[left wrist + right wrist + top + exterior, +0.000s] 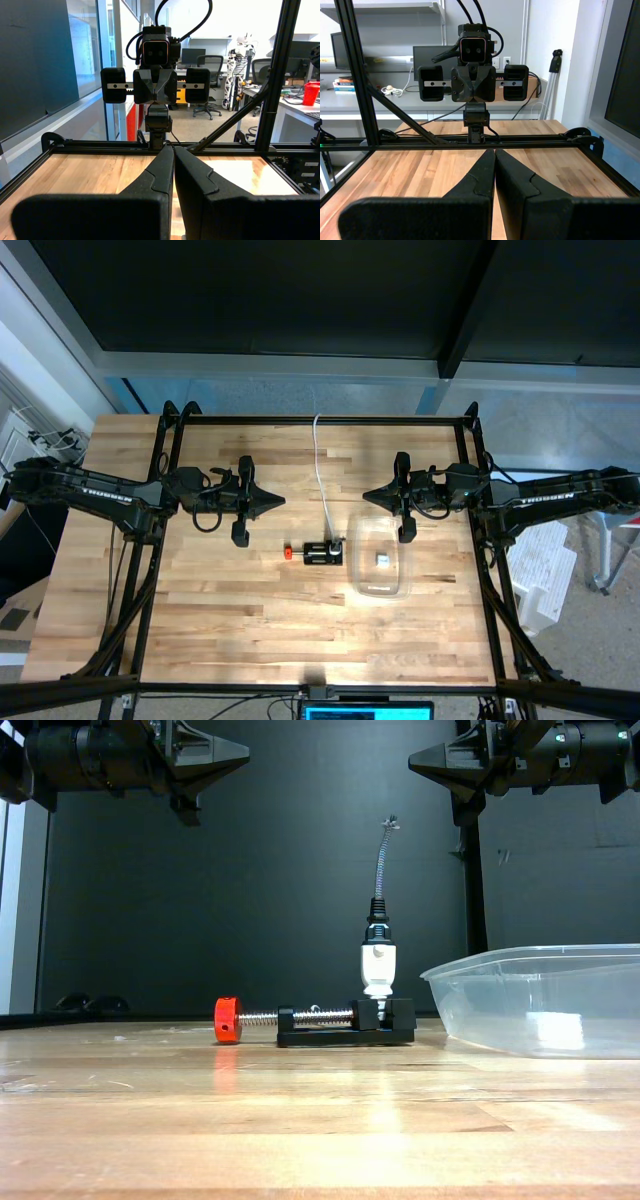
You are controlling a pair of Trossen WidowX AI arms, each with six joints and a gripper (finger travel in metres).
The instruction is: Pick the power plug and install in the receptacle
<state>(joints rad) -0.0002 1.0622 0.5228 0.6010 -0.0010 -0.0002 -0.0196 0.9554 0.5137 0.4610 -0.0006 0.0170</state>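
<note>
The receptacle [330, 540] is a white socket at the end of a thin white cord [320, 465]. It stands upright in a small black clamp [322, 554] with a red-orange knob [288, 552] at mid-table; the low view shows the receptacle [378, 966] and the clamp [345, 1025] too. The power plug is not visible in any view. My left gripper [282, 502] hovers high, left of the cord, shut and empty. My right gripper [365, 496] hovers high to the right, also shut and empty. The two point at each other, with fingers [165, 165] and fingers [485, 167] pressed together.
A clear plastic tray [400, 585] lies right of the clamp, below my right gripper, with a small white-grey block [382, 559] inside. A black frame [320, 420] borders the wooden table [230, 620]. In the low view the tray [545, 1000] sits at the right.
</note>
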